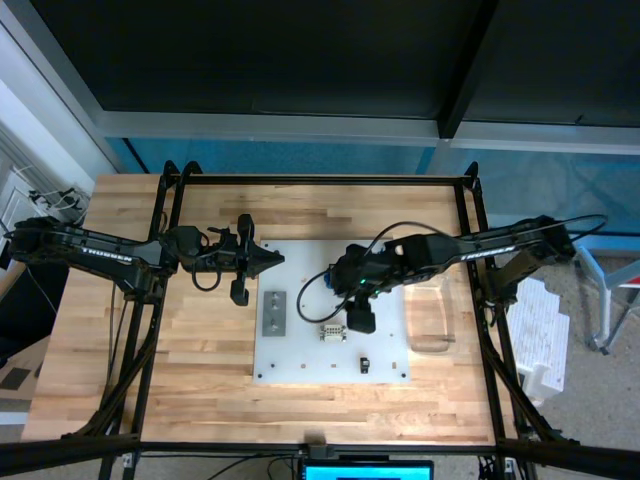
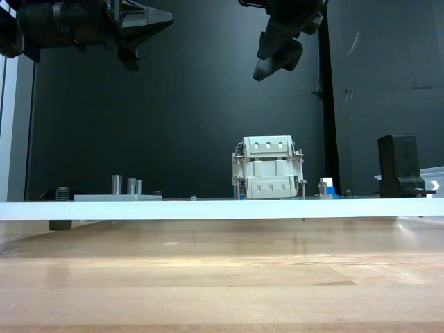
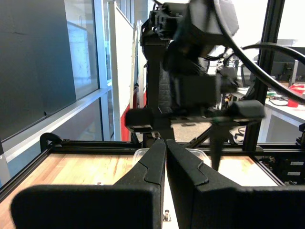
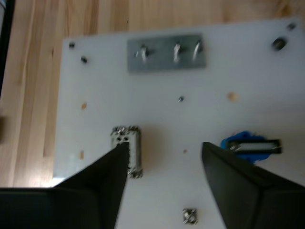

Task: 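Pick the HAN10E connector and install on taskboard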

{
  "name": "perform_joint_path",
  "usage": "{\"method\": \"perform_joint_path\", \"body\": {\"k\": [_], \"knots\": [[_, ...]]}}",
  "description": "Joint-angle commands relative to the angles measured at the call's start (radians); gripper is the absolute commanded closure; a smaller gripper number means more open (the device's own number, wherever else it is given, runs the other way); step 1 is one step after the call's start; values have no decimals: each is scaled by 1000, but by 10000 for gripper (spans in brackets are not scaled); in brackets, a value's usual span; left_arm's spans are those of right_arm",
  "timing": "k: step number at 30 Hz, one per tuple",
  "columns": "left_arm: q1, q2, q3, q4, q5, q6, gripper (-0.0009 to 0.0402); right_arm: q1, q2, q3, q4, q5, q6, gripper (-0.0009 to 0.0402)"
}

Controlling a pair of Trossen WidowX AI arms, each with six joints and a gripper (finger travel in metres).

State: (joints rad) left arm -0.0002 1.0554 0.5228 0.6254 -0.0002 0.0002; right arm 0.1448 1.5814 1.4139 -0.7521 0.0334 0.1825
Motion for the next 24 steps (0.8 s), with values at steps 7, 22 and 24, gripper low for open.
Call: {"method": "perform_joint_path", "body": {"k": [7,22,24], "knots": [[0,0,0,0,0,0,392,-87,-190,-178,192,-3,-82,398],[0,0,0,0,0,0,392,-192,-424,-424,534,-65,-138,393],[0,0,0,0,0,0,392,-197,-446,-456,594,-85,-135,393]]}}
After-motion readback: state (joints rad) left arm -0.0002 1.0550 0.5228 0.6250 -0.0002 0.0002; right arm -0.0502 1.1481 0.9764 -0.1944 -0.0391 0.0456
